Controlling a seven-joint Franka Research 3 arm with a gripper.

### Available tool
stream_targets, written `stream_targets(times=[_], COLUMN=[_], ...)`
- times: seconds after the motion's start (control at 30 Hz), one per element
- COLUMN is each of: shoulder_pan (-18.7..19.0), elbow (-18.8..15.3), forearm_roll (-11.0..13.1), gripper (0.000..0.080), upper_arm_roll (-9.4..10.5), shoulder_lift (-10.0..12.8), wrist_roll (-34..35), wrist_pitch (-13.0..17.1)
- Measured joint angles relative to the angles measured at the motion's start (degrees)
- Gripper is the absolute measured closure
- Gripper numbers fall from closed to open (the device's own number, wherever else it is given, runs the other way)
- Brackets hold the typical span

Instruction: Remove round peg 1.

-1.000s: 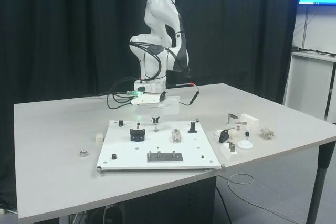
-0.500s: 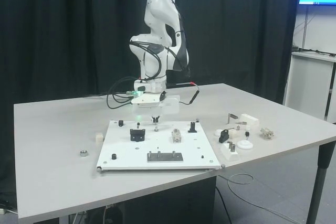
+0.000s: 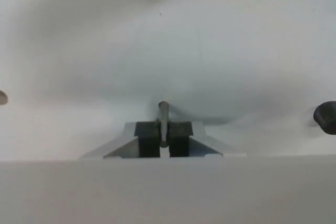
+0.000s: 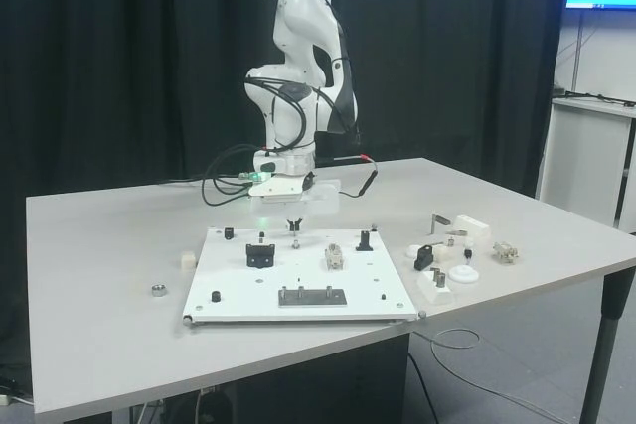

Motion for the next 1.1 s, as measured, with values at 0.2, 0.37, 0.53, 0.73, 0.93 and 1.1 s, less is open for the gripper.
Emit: stream_targets(times=[0.2,0.37,0.53,0.73,0.93,1.1], shoulder_pan=[0.1,0.2,0.2,0.2,0.2,0.2], elbow=[0.1,0.1,0.1,0.1,0.2,0.2], forearm_roll=[-0.6,-1.2,-1.4,-1.4,-1.4,-1.5], gripper=[0.0768,0.0768,0.0768,0.0768,0.0768,0.0768], upper_arm_roll=[0.0,0.0,0.0,0.0,0.0,0.0], shoulder_lift=[0.0,-0.1,-0.2,-0.2,-0.2,-0.2], wrist_roll=[-0.1,-0.1,-0.1,-0.1,-0.1,-0.2], wrist_pitch=[-0.1,-0.2,-0.3,-0.4,-0.4,-0.4])
